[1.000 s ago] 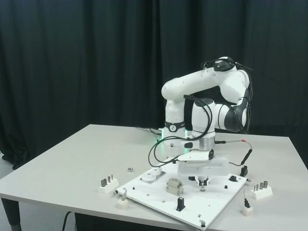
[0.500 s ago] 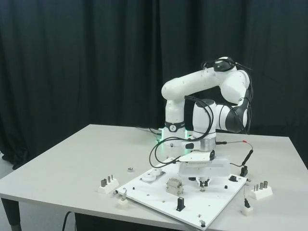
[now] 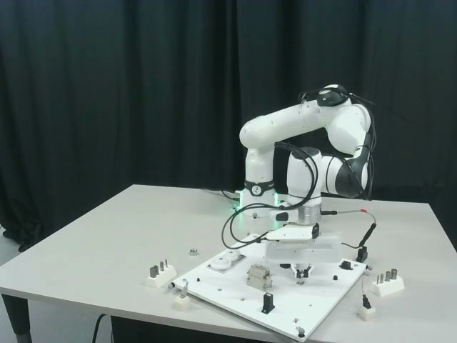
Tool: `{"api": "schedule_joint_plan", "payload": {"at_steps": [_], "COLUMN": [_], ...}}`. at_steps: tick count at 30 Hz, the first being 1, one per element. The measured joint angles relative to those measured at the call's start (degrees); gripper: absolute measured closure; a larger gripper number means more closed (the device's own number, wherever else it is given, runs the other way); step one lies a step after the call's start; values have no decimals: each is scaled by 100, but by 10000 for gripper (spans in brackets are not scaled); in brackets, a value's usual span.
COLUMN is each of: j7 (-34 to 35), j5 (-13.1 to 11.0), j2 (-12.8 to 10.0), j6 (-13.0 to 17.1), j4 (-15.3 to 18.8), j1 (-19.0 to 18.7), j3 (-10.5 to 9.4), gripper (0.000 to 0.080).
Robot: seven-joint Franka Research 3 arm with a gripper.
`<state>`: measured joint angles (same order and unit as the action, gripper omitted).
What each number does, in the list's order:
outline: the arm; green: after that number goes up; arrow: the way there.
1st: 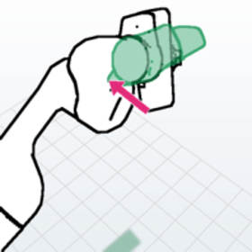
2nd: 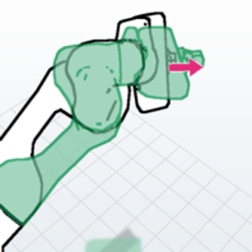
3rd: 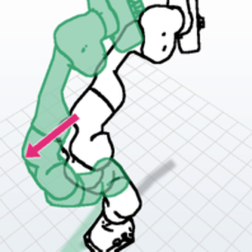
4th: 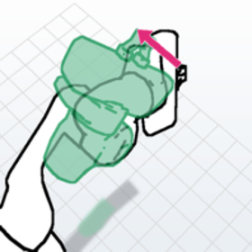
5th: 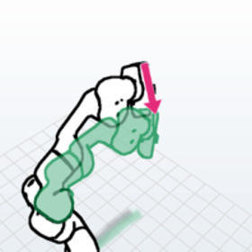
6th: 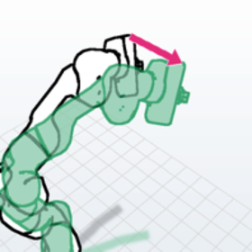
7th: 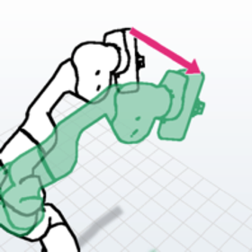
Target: Insert BNC.
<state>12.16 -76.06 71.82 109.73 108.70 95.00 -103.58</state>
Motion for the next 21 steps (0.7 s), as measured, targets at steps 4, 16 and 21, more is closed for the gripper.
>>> {"api": "schedule_joint_plan", "payload": {"at_steps": [4, 16, 21], "j7": [0, 0, 0], "j5": [21, 34, 34], "j2": [0, 2, 2], "j6": [66, 143, 142], "j4": [0, 0, -1], "j1": [1, 24, 24], "j3": [-12, -63, -63], "gripper": [679, 679, 679]}}
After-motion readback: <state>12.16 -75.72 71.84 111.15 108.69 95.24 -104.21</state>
